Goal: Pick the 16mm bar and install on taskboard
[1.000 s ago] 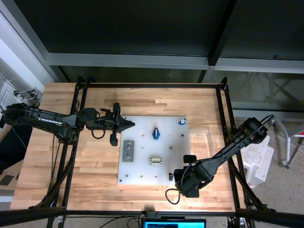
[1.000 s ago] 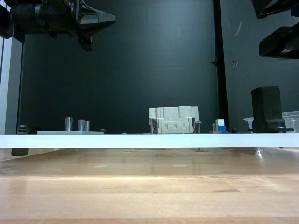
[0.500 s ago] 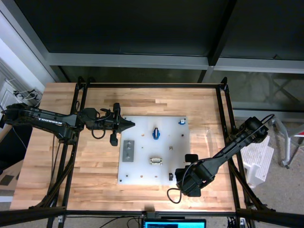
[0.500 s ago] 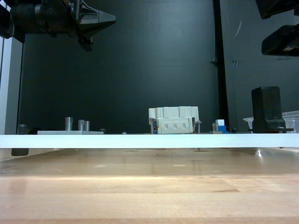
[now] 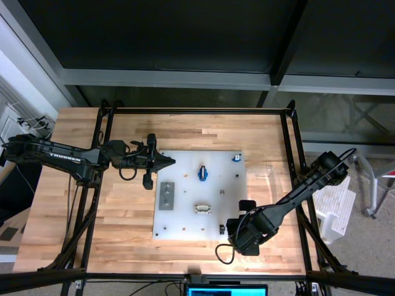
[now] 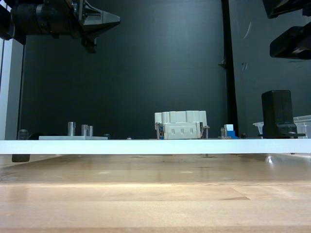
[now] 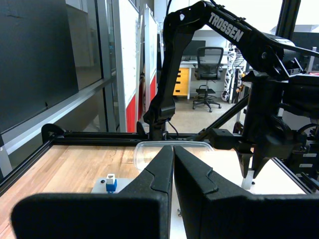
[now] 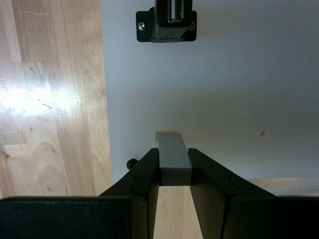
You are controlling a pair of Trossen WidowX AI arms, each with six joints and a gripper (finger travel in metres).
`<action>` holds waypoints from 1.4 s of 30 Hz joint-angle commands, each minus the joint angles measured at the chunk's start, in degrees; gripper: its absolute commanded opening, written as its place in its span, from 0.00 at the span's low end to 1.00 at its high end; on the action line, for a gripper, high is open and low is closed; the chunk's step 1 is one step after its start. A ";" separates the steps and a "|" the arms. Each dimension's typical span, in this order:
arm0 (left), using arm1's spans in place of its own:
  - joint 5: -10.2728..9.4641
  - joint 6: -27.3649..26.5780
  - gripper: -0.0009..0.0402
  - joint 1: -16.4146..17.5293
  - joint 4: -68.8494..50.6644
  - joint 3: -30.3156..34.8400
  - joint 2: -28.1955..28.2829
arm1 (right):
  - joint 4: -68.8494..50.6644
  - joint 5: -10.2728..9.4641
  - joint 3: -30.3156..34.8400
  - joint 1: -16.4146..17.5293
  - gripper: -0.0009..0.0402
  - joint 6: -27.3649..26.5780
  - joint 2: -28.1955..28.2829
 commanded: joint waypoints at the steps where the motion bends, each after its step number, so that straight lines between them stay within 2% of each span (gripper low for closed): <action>1: 0.02 0.00 0.02 0.00 0.00 0.00 0.02 | 0.00 0.09 0.04 0.00 0.05 0.00 0.11; 30: 0.02 0.00 0.02 0.00 0.00 0.00 0.00 | 0.96 -0.20 -0.04 0.00 0.05 -0.09 0.83; 42: 0.02 0.00 0.02 0.00 0.00 0.00 0.02 | 3.28 -0.42 -2.84 -0.02 0.05 -0.09 0.83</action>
